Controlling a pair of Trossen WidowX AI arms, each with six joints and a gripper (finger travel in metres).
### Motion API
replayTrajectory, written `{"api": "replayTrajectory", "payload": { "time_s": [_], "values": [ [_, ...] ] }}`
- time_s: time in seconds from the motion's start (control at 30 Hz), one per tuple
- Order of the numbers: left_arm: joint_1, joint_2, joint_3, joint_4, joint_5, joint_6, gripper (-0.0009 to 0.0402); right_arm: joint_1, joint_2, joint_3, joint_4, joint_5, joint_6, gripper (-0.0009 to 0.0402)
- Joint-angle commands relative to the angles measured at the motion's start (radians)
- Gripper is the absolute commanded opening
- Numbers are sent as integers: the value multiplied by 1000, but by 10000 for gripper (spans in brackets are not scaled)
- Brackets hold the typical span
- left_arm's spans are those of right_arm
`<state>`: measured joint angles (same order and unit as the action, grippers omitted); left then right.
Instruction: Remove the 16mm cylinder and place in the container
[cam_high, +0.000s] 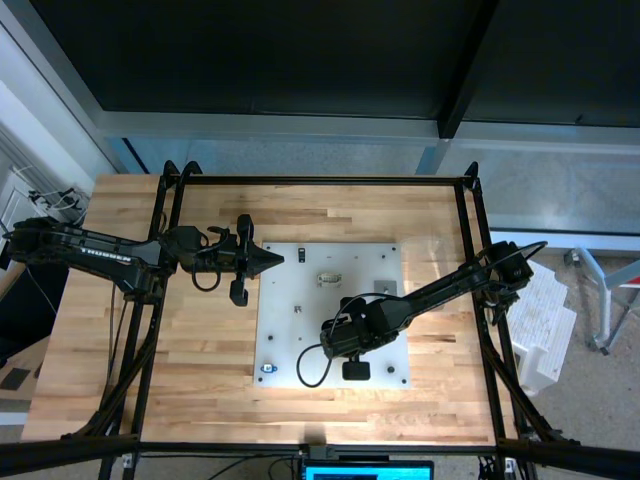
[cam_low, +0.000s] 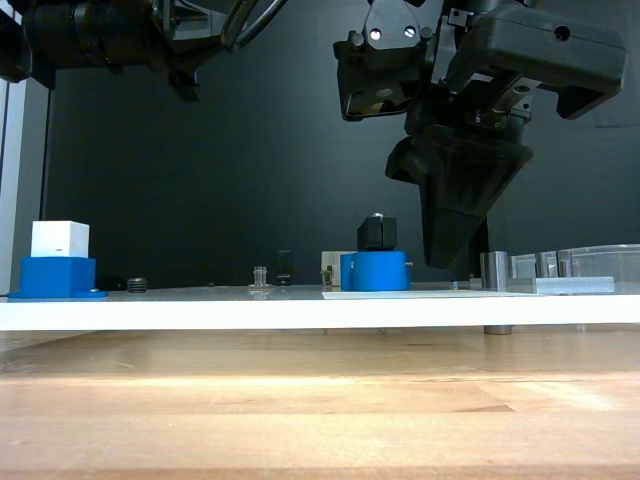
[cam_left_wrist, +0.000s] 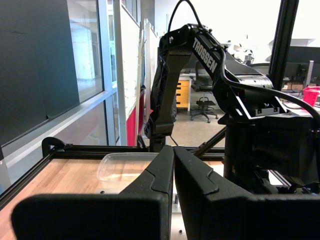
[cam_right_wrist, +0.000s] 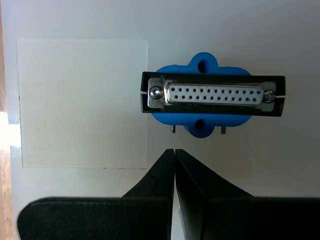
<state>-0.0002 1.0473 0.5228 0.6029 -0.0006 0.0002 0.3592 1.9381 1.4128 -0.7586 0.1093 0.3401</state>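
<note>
At the 9 o'clock side of the table (cam_high: 190, 340) the left arm lies stretched out level. The left gripper (cam_high: 273, 258) aims toward 3 o'clock and hangs just off the 10 o'clock edge of the white board (cam_high: 300, 330). Its fingers are pressed together with nothing between them. I judge it is held high and aside so the other arm has the board to itself. Its wrist camera looks across at the container (cam_left_wrist: 122, 165), in which nothing can be seen.

In the low view, a blue block with a white cube (cam_low: 58, 262) sits far toward 9 o'clock on the board, and the blue connector (cam_low: 380, 268) stands near the middle.

The right arm reaches in from 3 o'clock with its elbow raised and its wrist bent over. The right gripper (cam_low: 455, 262) points down close to the board's surface. Its 2 fingers meet in a closed wedge and grasp nothing. Its wrist camera shows the connector's pin face and bare board, not the peg, so I judge it is not yet lined up on its target.

In the low view the 16mm cylinder (cam_low: 495, 271) stands upright in the board, just at 3 o'clock of that wedge and ungripped. How far apart they are in depth cannot be told. The container shows farther toward 3 o'clock, near the peg, so the carry should be short. The next move seems to call for opening the jaws, straddling the peg and pulling straight up.
</note>
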Motion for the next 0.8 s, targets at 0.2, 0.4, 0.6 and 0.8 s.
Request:
{"api": "replayTrajectory", "payload": {
  "time_s": [0.2,0.4,0.6,0.8],
  "values": [
    [0,0,0,0,0,0,0,-1,-2,0,-10,0,-8,0],
    [0,0,0,0,0,0,0,-1,-6,0,-15,0,-13,0],
    [0,0,0,0,0,0,0,-2,-24,-5,-21,4,-16,0],
    [0,0,0,0,0,0,0,-2,-65,-31,-20,5,-16,0]
  ]
}}
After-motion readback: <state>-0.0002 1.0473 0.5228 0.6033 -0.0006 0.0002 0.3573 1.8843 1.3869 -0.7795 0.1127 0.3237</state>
